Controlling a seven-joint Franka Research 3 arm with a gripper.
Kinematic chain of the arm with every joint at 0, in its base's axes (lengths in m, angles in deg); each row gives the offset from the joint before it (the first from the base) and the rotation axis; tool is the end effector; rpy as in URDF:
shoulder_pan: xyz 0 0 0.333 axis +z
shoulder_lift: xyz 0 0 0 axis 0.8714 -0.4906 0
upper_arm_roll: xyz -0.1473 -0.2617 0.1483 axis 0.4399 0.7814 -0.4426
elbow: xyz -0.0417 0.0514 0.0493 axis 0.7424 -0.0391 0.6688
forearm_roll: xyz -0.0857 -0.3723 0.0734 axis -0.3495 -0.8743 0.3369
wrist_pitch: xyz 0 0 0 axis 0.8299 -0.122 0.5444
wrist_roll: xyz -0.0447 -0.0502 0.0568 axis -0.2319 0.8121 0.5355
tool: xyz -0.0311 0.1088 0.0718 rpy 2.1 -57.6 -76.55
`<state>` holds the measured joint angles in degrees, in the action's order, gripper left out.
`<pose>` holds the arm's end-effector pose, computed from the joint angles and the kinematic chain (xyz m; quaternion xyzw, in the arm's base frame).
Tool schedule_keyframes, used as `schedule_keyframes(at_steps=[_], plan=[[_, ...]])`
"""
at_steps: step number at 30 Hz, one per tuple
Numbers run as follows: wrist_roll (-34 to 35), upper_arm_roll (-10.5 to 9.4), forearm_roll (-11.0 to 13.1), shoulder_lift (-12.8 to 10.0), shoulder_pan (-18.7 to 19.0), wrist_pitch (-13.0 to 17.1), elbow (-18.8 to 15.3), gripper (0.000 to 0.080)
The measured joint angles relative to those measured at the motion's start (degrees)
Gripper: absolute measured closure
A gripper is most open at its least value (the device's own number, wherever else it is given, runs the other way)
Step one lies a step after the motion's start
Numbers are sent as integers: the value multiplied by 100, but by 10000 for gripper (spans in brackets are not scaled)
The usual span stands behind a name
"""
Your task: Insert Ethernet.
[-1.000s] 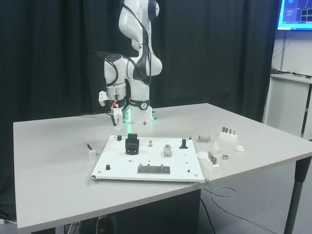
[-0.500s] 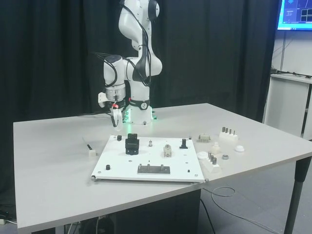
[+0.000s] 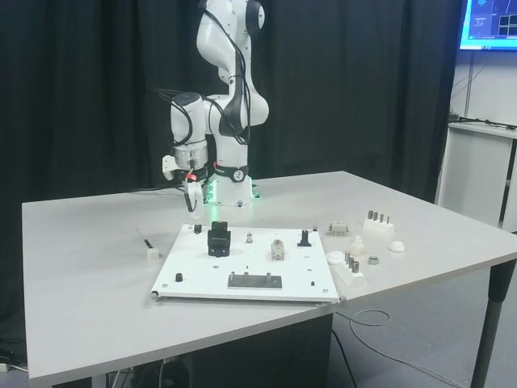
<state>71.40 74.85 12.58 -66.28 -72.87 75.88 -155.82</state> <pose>0.3344 -0.2705 0.2369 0.2472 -0.9656 -0.0677 0.0440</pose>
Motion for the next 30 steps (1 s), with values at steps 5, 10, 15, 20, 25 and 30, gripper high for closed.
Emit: schedule_keyframes(at_steps=[5,10,15,20,25,30], plan=[[-30,0,26,-16,0,13,0,715],[-40,0,32,-27,0,28,0,715],[-48,0,37,-45,3,60,0,715],[-55,0,41,-45,8,65,0,715],[-55,0,83,-45,11,63,0,715],[-68,0,151,-45,11,31,-5,715]])
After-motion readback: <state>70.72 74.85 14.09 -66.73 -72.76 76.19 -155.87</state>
